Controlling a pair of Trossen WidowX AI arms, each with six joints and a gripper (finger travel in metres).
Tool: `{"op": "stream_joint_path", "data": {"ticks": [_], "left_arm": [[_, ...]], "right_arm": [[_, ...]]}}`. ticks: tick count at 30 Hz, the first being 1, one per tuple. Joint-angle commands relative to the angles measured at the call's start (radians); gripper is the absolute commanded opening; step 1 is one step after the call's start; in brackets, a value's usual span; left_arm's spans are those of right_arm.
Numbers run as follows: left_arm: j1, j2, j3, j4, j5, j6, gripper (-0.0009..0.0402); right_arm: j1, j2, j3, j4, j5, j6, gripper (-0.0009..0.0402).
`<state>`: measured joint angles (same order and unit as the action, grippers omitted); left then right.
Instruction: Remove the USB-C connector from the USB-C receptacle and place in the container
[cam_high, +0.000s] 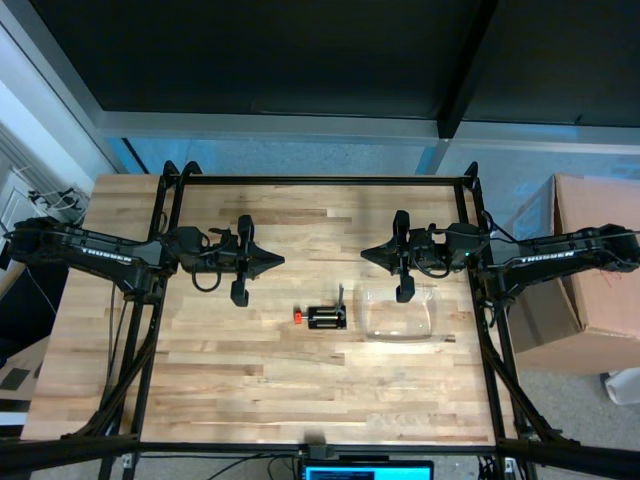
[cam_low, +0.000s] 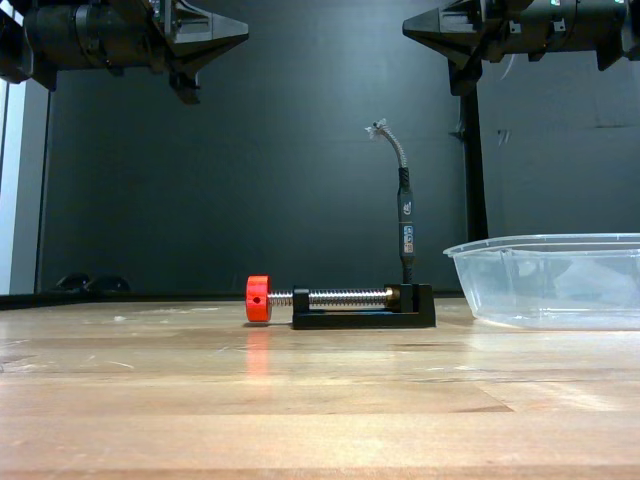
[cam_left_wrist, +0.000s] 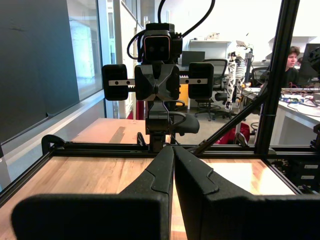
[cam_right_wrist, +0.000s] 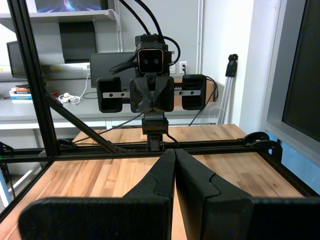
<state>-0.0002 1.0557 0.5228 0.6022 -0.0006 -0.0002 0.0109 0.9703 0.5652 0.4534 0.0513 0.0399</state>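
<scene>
Toward the front, the planks of the wooden table (cam_high: 250, 400). Further in, near the middle, a black clamp fixture (cam_low: 360, 320) with a threaded rod and a red knob (cam_low: 258, 298) at its left end. Carries the USB-C receptacle (cam_low: 412, 298) at its right end. Seated there, standing upright, the USB-C connector (cam_low: 407, 235) — plugged in, its short braided cable stub curling leftward at the top, held by neither arm. Just to the right, apart from the fixture, a clear plastic container (cam_low: 540, 285), resting flat on the wood.

Beyond and well above all this, the left gripper (cam_high: 278, 261), high over the table's left half, pointing inward, fingers (cam_left_wrist: 155, 175) pressed together on nothing. Facing it, the right gripper (cam_high: 365, 254), at about the same height over the table's right half — likewise clenched, fingers (cam_right_wrist: 160, 175) touching, grasping nothing. Off the table's right side, a cardboard box (cam_high: 590, 270).
</scene>
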Motion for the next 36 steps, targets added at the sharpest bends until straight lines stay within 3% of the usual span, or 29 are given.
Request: {"op": "stream_joint_path", "data": {"ticks": [1, 13, 17, 25, 36], "left_arm": [[0.000, 0.000, 0.000, 0.000, 0.000, 0.000, 0.0000], [0.000, 0.000, 0.000, 0.000, 0.000, 0.000, 0.0000], [0.000, 0.000, 0.000, 0.000, 0.000, 0.000, 0.0000], [0.000, 0.000, 0.000, 0.000, 0.000, 0.000, 0.0000], [0.000, 0.000, 0.000, 0.000, 0.000, 0.000, 0.0000]], "right_arm": [[0.000, 0.000, 0.000, 0.000, 0.000, 0.000, 0.0000], [0.000, 0.008, 0.000, -0.005, 0.005, 0.010, 0.0000], [0.002, 0.008, 0.041, -0.138, 0.020, 0.017, 0.0000], [0.029, 0.059, 0.222, -0.549, 0.020, 0.035, 0.0000], [0.162, 0.285, 0.565, -1.074, 0.019, 0.059, 0.0000]]}}
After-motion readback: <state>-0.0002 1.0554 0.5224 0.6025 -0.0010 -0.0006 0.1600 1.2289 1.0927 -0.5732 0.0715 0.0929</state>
